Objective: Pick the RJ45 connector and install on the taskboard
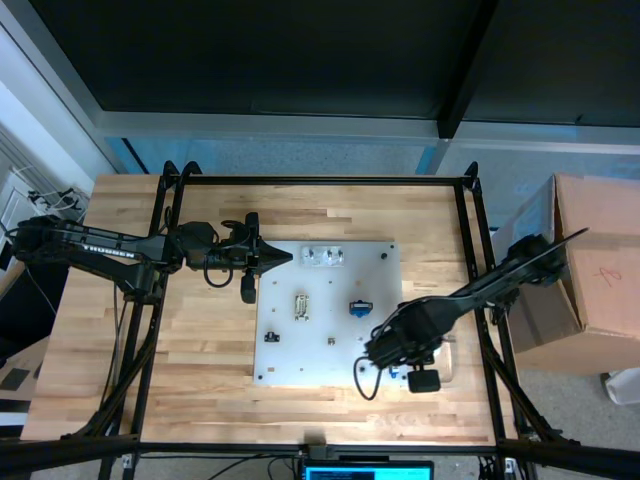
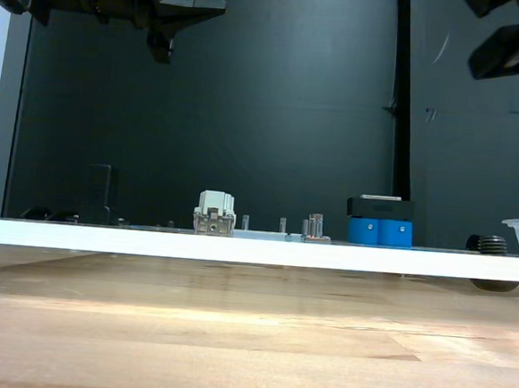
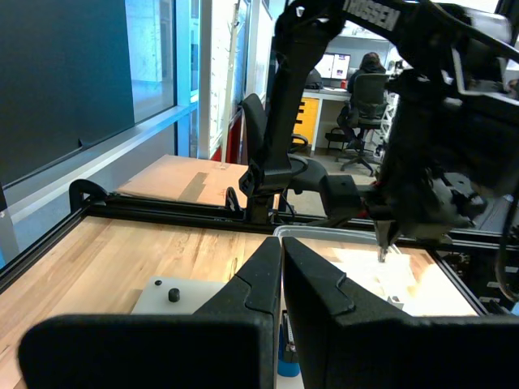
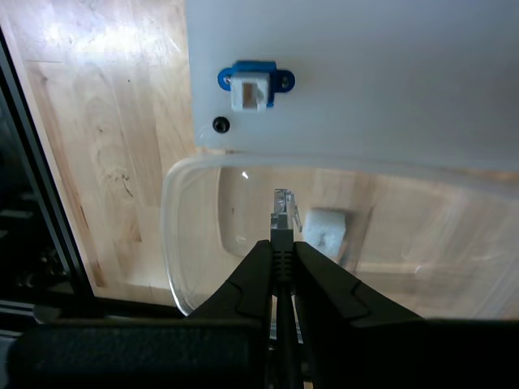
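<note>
My right claw [image 4: 281, 245] is clamped on the RJ45 connector [image 4: 281, 212]. Its two fingers [image 4: 247, 275] squeeze the black part just behind the clear plug, and the plug sticks out past the tips. The connector is held up in the air over a clear tub [image 4: 173, 212]. A small white bit [image 4: 328, 228] lies in the tub. The tub sits on the bench [image 1: 200, 380], just beside the near right corner of the white board [image 4: 365, 73]. The blue socket [image 4: 254, 87] is on the board near that edge, and the plug is well apart from it.

My left claw [image 1: 283, 257] hangs high over the far left side of the board. It points toward the right arm. Its fingers [image 3: 316, 284] are pressed together.
</note>
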{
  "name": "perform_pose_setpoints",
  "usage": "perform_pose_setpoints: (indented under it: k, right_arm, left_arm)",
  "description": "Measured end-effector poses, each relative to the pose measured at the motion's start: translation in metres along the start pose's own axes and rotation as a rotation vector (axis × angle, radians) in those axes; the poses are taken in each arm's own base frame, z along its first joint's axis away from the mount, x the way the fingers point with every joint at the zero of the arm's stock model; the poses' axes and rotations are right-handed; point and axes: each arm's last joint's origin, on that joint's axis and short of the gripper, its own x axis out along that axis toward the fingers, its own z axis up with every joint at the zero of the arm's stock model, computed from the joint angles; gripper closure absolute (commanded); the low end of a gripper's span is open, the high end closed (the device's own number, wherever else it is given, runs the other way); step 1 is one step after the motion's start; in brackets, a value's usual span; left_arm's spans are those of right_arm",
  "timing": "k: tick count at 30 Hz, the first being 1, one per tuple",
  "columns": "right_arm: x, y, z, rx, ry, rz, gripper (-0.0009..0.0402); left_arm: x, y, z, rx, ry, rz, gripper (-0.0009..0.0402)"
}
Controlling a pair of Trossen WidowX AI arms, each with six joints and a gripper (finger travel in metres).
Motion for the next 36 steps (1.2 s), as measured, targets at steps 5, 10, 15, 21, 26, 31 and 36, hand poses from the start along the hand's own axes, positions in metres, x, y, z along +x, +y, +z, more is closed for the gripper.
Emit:
perform_pose_setpoints:
  k: [5, 10, 15, 21, 26, 31, 36]
  right_arm:
    - [0.0, 0.006, 0.019, -0.005, 0.029, -0.009, 0.0393]
    - [0.004, 0.011, 0.033, 0.004, 0.072, -0.003, 0.0393]
    - [0.007, 0.014, 0.045, 0.011, 0.108, -0.013, 0.0393]
    - [0.015, 0.016, 0.056, 0.0, 0.13, -0.02, 0.0393]
    - [0.021, 0.014, 0.06, 0.003, 0.146, -0.025, 0.0393]
    - [0.023, 0.014, 0.062, -0.007, 0.153, -0.026, 0.0393]
    - [0.025, 0.014, 0.063, -0.013, 0.146, -0.022, 0.0393]
  left_arm:
    - [0.0, 0.0, 0.0, 0.0, -0.001, 0.0, 0.0392]
    - [0.0, 0.0, 0.0, 0.0, -0.001, 0.0, 0.0392]
    - [0.0, 0.0, 0.0, 0.0, 0.0, 0.0, 0.0392]
    - [0.0, 0.0, 0.0, 0.0, 0.0, 0.0, 0.0393]
    - [0.0, 0.0, 0.0, 0.0, -0.001, 0.0, 0.0392]
    - [0.0, 0.0, 0.0, 0.0, 0.0, 0.0, 0.0393]
    - [0.0, 0.0, 0.0, 0.0, 0.0, 0.0, 0.0393]
